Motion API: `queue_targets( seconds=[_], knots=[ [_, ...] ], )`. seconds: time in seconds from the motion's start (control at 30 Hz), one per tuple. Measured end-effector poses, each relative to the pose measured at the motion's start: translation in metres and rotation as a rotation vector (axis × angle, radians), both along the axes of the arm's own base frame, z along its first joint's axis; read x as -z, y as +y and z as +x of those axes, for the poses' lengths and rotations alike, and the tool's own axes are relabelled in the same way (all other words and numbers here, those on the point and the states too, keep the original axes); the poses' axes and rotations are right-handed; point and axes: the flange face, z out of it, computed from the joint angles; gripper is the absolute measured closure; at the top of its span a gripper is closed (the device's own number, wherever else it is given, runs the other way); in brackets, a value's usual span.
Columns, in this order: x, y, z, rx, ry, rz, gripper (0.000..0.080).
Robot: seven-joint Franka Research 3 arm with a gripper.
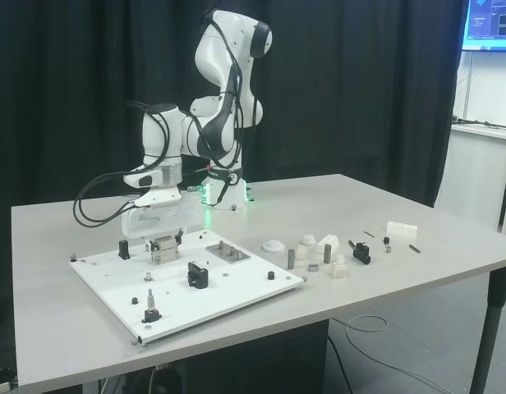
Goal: Remove waterproof.
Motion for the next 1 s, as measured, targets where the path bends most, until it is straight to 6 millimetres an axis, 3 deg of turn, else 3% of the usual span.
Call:
queue_targets(
  seconds=[1.0],
  knots=[
    [-0.0061,-0.0007,-0.0006,0.000,-0.004,0.004,0.0183]
  ],
)
